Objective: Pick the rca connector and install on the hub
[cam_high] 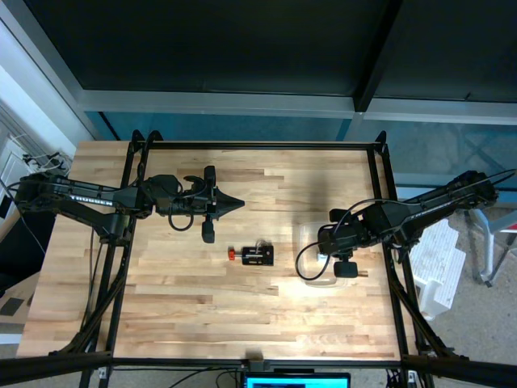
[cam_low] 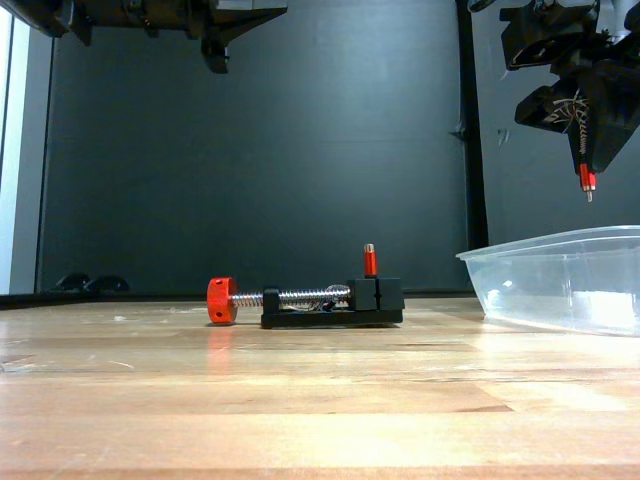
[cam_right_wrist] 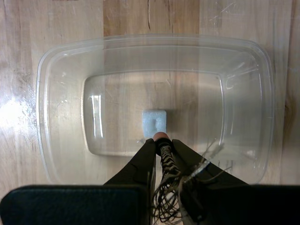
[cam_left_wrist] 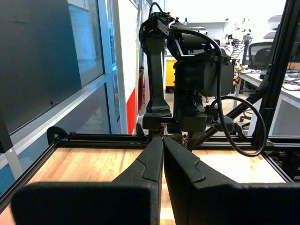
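Currently holding rca connector (cam_low: pixel 587 180) pinched in right gripper (cam_right_wrist: pixel 162 143) above tray (cam_low: pixel 560 290) near table's (cam_high: pixel 161 299) right edge, with left gripper (cam_left_wrist: pixel 163 138) clenched toward left edge; next, aligning over hub (cam_high: pixel 260 258).

The right tool (cam_right_wrist: pixel 162 143), over the tray (cam_right_wrist: pixel 42 93), is hiding most of the rca connector (cam_right_wrist: pixel 161 136); the left tool (cam_high: pixel 236 204), left of centre in the high view, is being cut off by its wrist view's edge.

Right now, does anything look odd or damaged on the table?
Yes: the rca connector clamped in the right gripper above the clear tray trails a tangle of loose, frayed wires. The hub sits flat; the left gripper is parked shut, high at the left.
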Tool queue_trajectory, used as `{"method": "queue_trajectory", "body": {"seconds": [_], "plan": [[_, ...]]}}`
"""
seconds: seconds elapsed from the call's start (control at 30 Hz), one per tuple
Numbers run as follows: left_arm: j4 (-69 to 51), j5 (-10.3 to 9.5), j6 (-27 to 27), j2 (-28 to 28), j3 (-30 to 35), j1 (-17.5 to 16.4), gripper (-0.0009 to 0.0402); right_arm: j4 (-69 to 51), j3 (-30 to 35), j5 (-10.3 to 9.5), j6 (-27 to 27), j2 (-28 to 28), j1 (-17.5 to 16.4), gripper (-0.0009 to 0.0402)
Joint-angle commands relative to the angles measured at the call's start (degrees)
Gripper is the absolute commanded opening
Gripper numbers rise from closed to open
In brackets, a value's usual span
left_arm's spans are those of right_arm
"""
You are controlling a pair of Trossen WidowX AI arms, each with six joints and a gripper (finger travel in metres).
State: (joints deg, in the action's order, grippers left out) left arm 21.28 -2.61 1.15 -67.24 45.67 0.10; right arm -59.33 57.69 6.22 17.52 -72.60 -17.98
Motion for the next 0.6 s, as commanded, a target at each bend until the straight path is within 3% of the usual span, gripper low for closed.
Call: {"method": "queue_trajectory", "body": {"seconds": [0.03, 0.6], "plan": [[0.0, 0.0, 0.0, 0.0, 0.0, 0.0, 0.0, 0.0, 0.0, -0.2, 0.0, 0.0, 0.0, 0.0], [0.0, 0.0, 0.0, 0.0, 0.0, 0.0, 0.0, 0.7, 2.4, -0.2, 0.0, -3.2, 0.7, 0.0]]}}
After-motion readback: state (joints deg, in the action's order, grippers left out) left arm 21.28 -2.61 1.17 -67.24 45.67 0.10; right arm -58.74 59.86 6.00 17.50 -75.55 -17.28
